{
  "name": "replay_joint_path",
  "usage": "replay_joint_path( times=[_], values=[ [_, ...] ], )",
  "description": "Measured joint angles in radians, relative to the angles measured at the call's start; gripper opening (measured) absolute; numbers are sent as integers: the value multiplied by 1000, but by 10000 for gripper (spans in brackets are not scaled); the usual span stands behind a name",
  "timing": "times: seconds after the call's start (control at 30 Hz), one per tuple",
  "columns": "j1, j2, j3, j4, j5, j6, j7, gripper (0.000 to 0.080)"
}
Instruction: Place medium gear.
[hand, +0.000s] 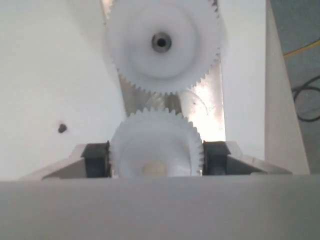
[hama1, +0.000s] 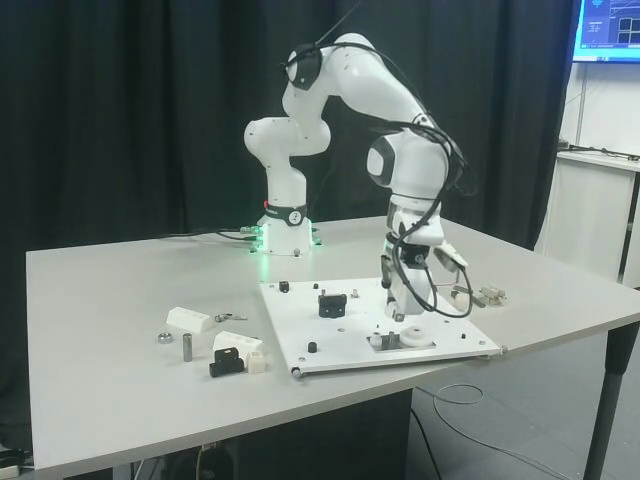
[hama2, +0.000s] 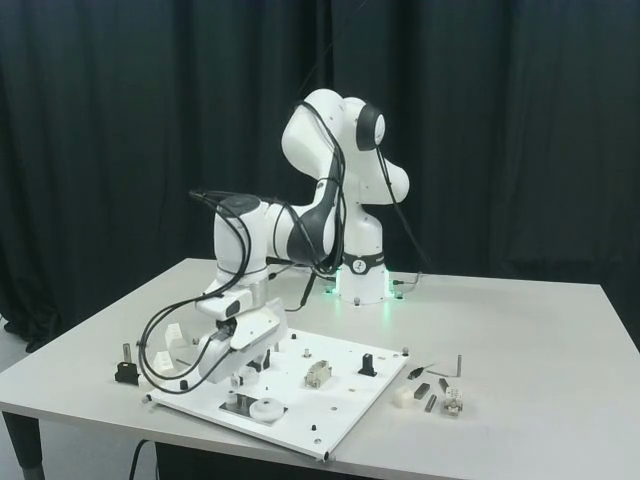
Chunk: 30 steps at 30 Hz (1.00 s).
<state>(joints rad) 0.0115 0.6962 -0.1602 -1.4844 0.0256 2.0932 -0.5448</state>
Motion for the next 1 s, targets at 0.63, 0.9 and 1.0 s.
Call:
replay_joint_path(
  times=[0.63,0.9,1.0],
  values=[
    [11,-13,-8,0,-5,-15,13,396],
    [18,-13,-7,-2,-3,-20,35,396],
    [27,-13,-4,-5,4,-21,49,396]
  ],
)
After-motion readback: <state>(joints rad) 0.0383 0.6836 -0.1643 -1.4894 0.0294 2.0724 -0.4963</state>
